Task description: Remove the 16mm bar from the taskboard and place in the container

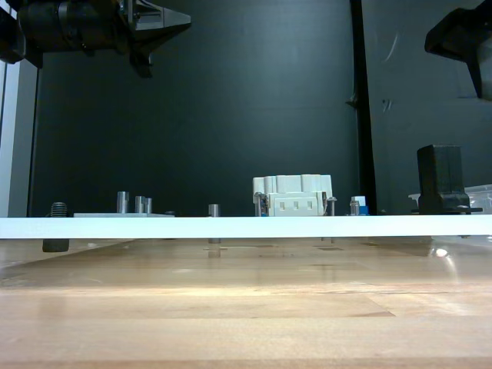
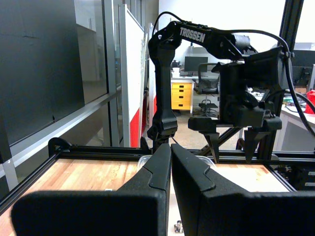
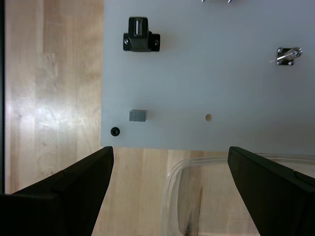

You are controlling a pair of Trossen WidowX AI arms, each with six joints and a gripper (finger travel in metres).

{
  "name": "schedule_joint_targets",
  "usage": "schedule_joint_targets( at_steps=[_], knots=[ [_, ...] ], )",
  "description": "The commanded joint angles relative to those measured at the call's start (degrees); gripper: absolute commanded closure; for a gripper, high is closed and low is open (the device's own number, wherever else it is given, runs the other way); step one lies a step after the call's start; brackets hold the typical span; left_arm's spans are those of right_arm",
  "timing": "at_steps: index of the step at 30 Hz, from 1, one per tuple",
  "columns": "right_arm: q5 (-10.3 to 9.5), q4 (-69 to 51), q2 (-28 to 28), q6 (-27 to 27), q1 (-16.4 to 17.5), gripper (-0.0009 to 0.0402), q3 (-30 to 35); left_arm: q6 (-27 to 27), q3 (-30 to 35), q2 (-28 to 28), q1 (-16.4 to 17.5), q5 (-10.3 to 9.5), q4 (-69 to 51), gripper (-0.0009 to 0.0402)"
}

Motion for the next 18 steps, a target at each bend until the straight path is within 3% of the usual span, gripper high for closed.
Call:
schedule_joint_targets(
  at_steps=[1,18],
  knots=[
    [-0.11,0.24,1.81,0.0,0.09,0.0066,-0.02,0.02,0.02,0.02,0.02,0.0,0.02,0.0393],
    [-0.44,5.86,14.53,0.24,0.72,0.0068,-0.04,0.0,0.02,0.0,0.0,0.0,0.02,0.0393]
  ],
)
